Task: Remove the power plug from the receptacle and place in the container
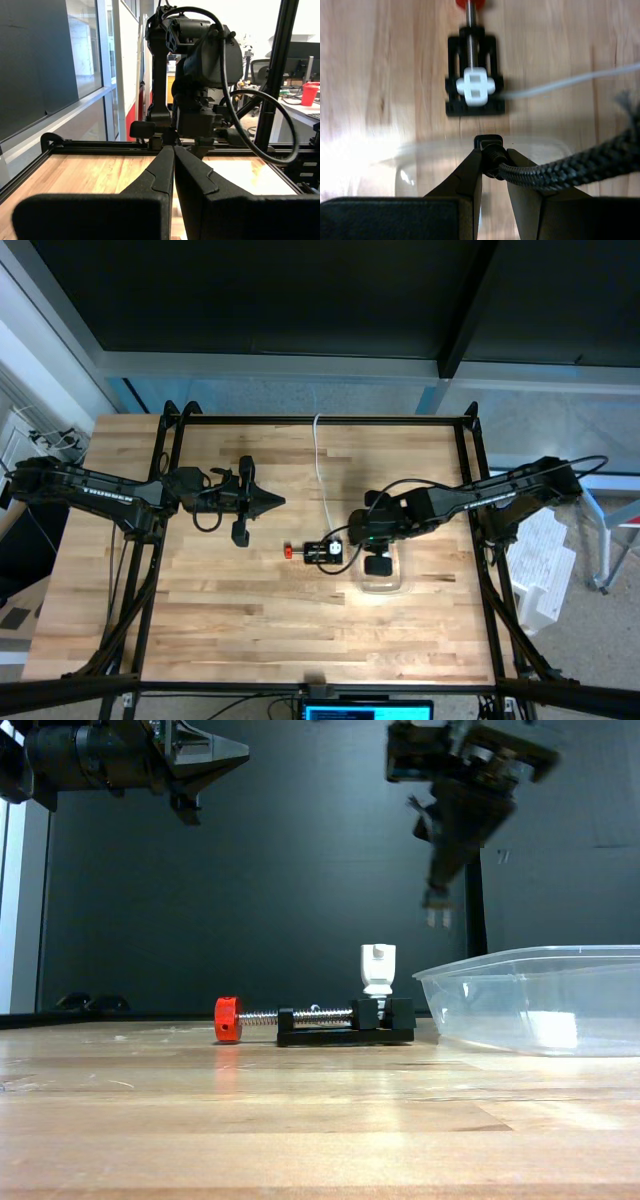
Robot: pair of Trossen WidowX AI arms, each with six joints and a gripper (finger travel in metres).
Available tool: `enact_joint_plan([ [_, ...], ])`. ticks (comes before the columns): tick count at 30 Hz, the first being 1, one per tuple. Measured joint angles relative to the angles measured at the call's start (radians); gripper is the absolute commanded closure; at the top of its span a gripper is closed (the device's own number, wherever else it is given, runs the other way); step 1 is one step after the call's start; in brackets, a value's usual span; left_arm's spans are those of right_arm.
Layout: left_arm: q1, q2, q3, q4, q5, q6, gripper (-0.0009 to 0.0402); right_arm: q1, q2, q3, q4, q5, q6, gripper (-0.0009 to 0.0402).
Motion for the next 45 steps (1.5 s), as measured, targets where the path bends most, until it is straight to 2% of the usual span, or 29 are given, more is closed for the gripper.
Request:
enact_joint_plan([
  [11,0.0,0.0,0.0,0.0,0.0,0.0,0.0393,0.0,-0.1,-0.196,0.003,0.018,0.001,0.0393],
  [14,0.0,0.0,0.0,0.0,0.0,0.0,0.0393,0.0,-0.106,-0.225,0.005,0.038,0.004,0.0393],
  [23,0.0,0.0,0.0,0.0,0.0,0.0,0.0393,0.008,-0.108,-0.268,0.022,0.039,0.003,0.0389],
  [31,0.0,0.0,0.0,0.0,0.0,0.0,0.0393,0.031,-0.108,-0.285,0.027,0.087,-0.003,0.0325],
  [45,0.0,0.0,0.0,0.0,0.0,0.0,0.0393,0.051,-0.108,-0.269,0.042,0.087,0.005,0.0191],
])
